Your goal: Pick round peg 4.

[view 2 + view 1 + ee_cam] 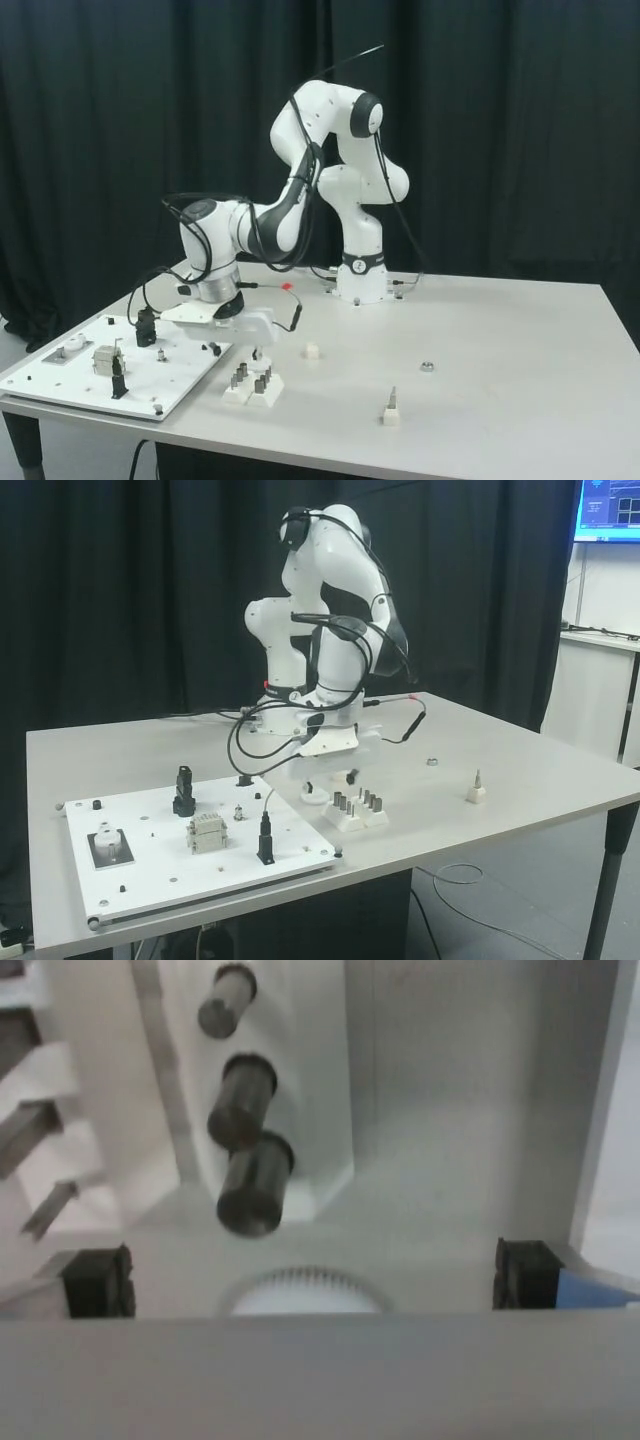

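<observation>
Arm folded low, wrist level over the table (520, 760). Gripper (310, 1278) hangs w/ jaws wide, nothing held. Round pegs (254, 1182) stand in white holder (252, 391) just below, at 11 o'clock from gripper's midpoint, untouched; can't tell which is peg 4.

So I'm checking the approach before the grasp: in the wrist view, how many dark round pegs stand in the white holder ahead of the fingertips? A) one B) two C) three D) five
C: three dark round pegs stand in a row in the white holder, and the open gripper holds none.
</observation>
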Robot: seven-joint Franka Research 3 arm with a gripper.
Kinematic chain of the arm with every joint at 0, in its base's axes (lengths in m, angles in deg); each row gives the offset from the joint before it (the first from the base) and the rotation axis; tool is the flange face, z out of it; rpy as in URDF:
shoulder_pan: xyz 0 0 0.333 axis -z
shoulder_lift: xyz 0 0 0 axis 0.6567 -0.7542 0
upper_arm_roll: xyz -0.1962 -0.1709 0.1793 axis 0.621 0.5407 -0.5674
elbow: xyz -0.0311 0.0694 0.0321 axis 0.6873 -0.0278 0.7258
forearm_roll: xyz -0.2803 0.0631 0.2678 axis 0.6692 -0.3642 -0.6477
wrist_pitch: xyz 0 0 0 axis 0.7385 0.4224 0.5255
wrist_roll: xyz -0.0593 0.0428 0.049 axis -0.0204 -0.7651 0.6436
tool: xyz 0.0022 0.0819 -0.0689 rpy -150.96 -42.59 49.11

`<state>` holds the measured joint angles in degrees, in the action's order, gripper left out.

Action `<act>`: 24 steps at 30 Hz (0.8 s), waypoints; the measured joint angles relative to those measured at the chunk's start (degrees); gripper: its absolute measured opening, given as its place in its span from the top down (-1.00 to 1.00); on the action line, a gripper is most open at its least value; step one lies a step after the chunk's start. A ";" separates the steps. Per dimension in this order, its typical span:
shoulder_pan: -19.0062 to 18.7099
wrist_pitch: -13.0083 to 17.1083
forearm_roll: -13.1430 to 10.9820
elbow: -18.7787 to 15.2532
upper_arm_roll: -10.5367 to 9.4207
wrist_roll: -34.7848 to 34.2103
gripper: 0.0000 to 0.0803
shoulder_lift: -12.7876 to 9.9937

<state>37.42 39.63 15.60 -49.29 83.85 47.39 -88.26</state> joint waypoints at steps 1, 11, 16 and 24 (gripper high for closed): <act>-0.04 1.30 -0.11 -0.77 -0.11 0.01 -0.99 0.17; -0.21 8.86 -1.18 -5.10 -1.57 0.01 -0.99 0.38; -0.63 11.14 -1.25 -6.35 -1.67 0.01 -0.99 0.39; -0.97 13.12 -1.25 -7.34 -1.66 0.01 -0.62 0.43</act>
<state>36.45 52.75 14.35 -56.63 82.18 47.40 -87.82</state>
